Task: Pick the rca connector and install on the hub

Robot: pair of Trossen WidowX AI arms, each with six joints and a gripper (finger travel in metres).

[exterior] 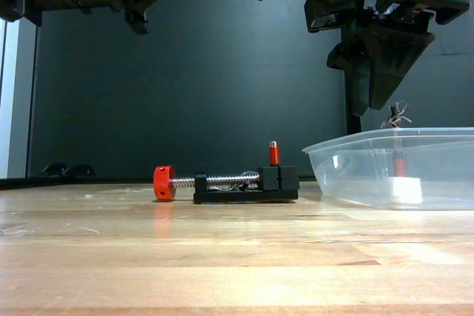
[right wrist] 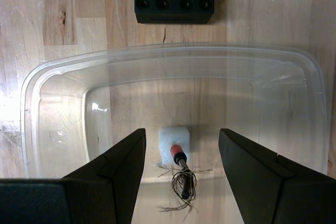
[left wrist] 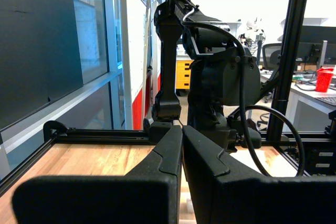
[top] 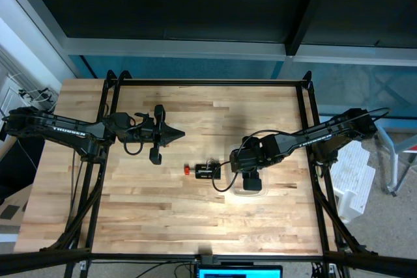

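**Right gripper poised over the tray, connector not yet gripped**

The right gripper (right wrist: 182,134) hangs above the clear tray (right wrist: 63,72), jaws spread wide and holding nothing. Below and between them, the rca connector (right wrist: 178,157) stands in a white foam block (right wrist: 170,136) inside the tray, with its red collar low and a dark body and frayed wire strands above. The hub (exterior: 244,183) sits on the counter (top: 163,219) just beside the tray but not touching it. Its red knob (exterior: 164,183) points away from the tray, and a red post (exterior: 273,152) already stands on top. The left gripper (top: 174,135) is parked high and well apart, jaws pressed together.

From where I stand, the pick is the step in hand. The gripper would do best to come straight down so both jaws clear the tray walls, then close on the firm body above the foam, not on the loose strands. It should lift vertically, or the block may come up too or the connector may tilt. Keeping the connector upright should make seating it on the hub easier.
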